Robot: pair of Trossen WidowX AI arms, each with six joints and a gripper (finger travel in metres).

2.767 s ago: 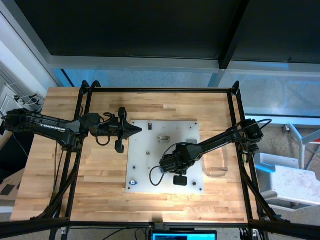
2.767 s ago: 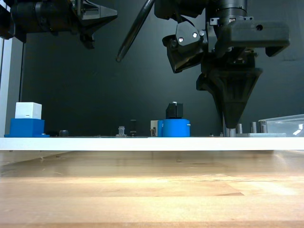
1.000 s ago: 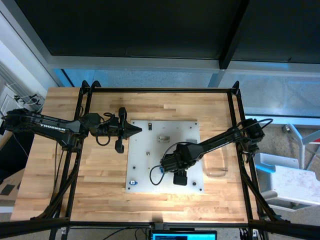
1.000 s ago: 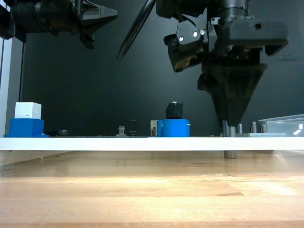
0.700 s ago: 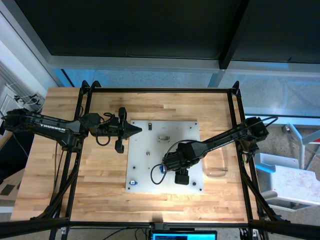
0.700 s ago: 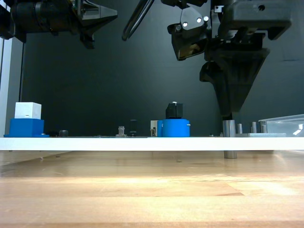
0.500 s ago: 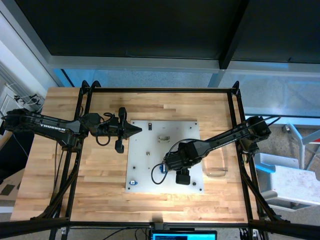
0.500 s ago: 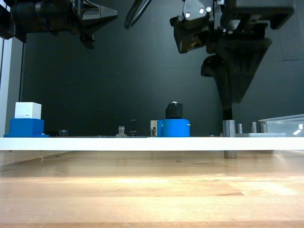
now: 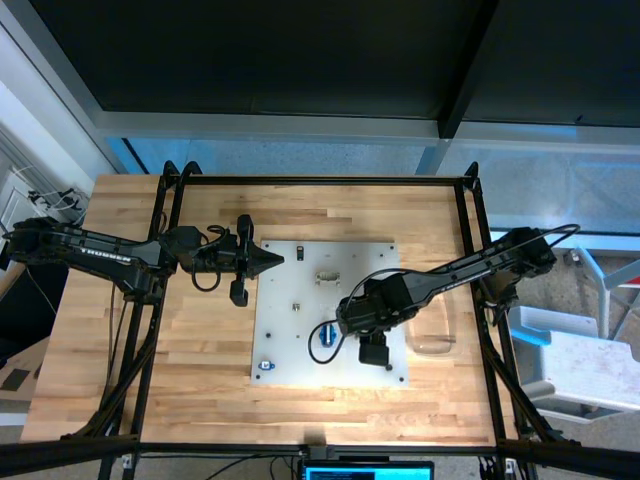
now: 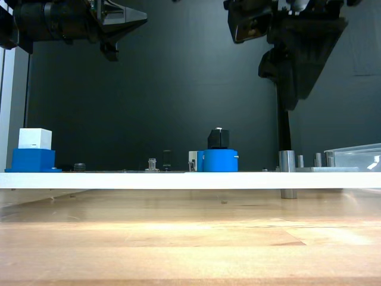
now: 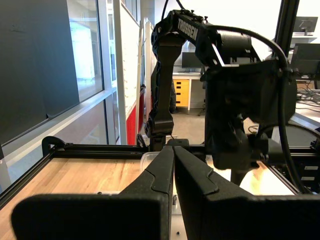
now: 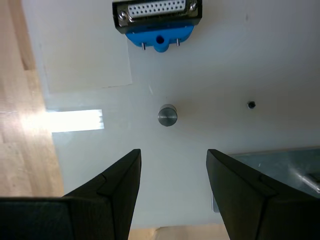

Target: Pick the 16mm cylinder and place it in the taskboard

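Peg: the tiny silver-grey metal 16mm cylinder stands upright in the large flat white square taskboard, towards the board's near-right corner, and nothing touches it.
Right gripper: the right gripper hangs well above the taskboard, right over the peg. Its fingers are spread wide with nothing between them.
Left gripper: the left gripper is parked in the air at the taskboard's far-left edge. Its fingers are pressed flat together and hold nothing.
Low view alone: here's the telling angle. The cylinder pokes up over the taskboard's top face and its foot shows under the board. The right gripper clears it with open air between.
Right wrist view alone: straight down onto the peg's round end face. A blue connector sits near it on the taskboard, and a grey metal block lies off to another side.
High view alone: a clear plastic tray sits just off the taskboard's right edge. I cannot pick out the peg from up here.
Since 2.8 s ago: back then the right gripper's tips were down at the taskboard and nothing showed under the board. Now the peg's foot shows below, and the gripper has let go and risen. The left gripper hasn't budged.
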